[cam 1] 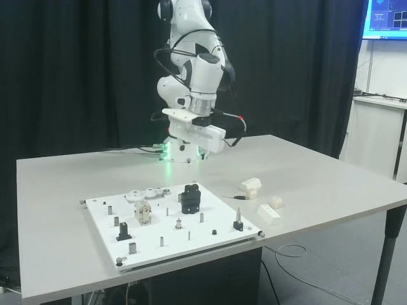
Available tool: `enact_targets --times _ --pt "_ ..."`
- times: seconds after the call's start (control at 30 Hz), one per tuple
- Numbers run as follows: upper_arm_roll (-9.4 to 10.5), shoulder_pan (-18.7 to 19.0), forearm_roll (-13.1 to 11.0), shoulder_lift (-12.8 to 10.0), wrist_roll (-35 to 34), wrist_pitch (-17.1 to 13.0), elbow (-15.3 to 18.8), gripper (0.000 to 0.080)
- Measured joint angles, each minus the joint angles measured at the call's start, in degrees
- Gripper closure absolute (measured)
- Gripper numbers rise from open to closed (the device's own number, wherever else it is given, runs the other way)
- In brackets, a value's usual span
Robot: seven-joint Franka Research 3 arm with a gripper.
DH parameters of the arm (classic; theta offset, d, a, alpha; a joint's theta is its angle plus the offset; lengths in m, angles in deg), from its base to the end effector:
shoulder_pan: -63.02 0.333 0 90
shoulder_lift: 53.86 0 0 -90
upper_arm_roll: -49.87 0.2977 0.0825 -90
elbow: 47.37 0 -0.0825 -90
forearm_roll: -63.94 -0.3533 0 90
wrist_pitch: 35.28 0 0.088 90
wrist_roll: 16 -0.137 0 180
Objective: Pick bolt 4.
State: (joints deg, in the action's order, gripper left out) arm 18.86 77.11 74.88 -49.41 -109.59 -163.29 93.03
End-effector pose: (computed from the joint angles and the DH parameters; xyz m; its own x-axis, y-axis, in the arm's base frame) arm 0.4116 -0.1334 0.2873 -0.2145 -0.9715 0.1004 -0.9627 0.2277 0.1460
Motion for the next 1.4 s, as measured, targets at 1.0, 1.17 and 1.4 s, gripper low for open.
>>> enact_targets --times 1.0,1.17,1.4 --pt "1.34 0.01 5.53 3.75 -0.28 2.63 -0.35 0.0003" --pt "1.42 0.01 6.23 3.89 -0.27 2.63 -0.35 0.0003" --pt "1.57 0.01 7.81 4.20 -0.14 2.63 -0.32 0.0003"
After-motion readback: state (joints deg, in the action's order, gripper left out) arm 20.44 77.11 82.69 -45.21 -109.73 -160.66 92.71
